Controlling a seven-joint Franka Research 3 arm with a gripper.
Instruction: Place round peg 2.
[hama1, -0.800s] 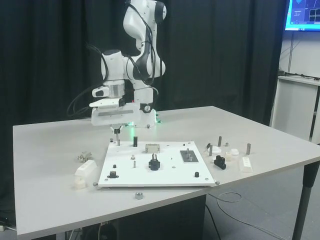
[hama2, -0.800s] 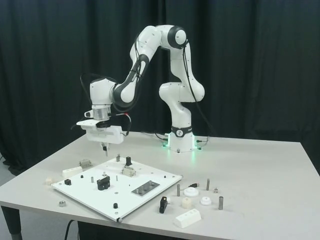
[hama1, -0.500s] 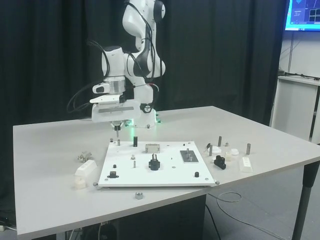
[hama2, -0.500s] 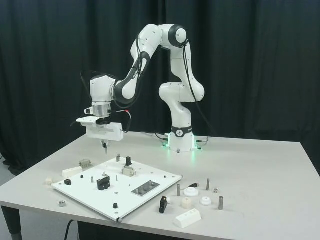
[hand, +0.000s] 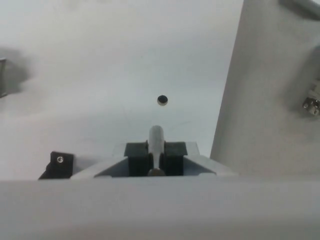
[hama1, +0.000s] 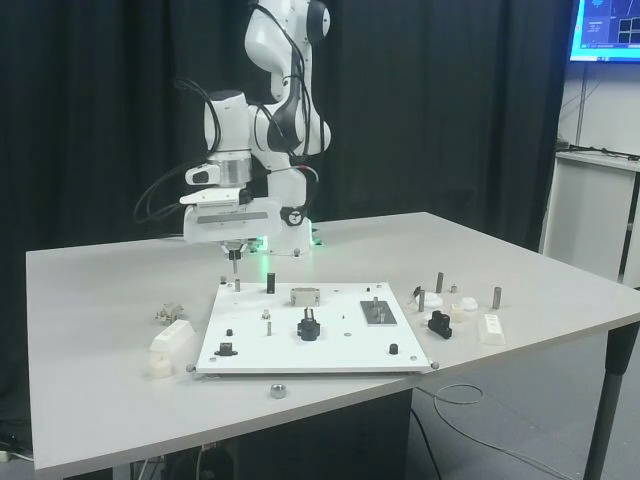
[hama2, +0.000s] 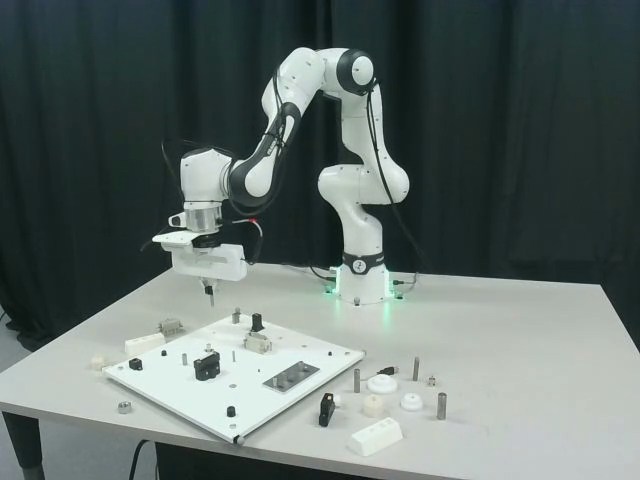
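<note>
My gripper (hand: 156, 160) is shut on a thin grey round peg (hand: 156, 137) that points down between the black fingers (hand: 136, 156). In the room views the gripper (hama1: 233, 256) (hama2: 209, 288) hangs a little above the far left corner of the white board (hama1: 330, 345) (hama2: 270, 400). The wrist view shows a small dark round hole (hand: 162, 100) in the board (hand: 100, 75) just ahead of the peg's tip. A short grey stub (hama1: 237, 285) stands on that corner of the board, below the gripper.
The board carries black parts (hama1: 309, 327), a black post (hama1: 270, 281) and a grey plate (hama1: 377, 312). Loose grey pegs (hama1: 438, 280) and white pieces (hama1: 488, 327) lie to its right. A white block (hama1: 172, 345), a connector (hama1: 167, 313) and a nut (hama1: 278, 390) lie near its left and front.
The gripper has risen a little above the board's far left corner with the peg still between its fingers.
</note>
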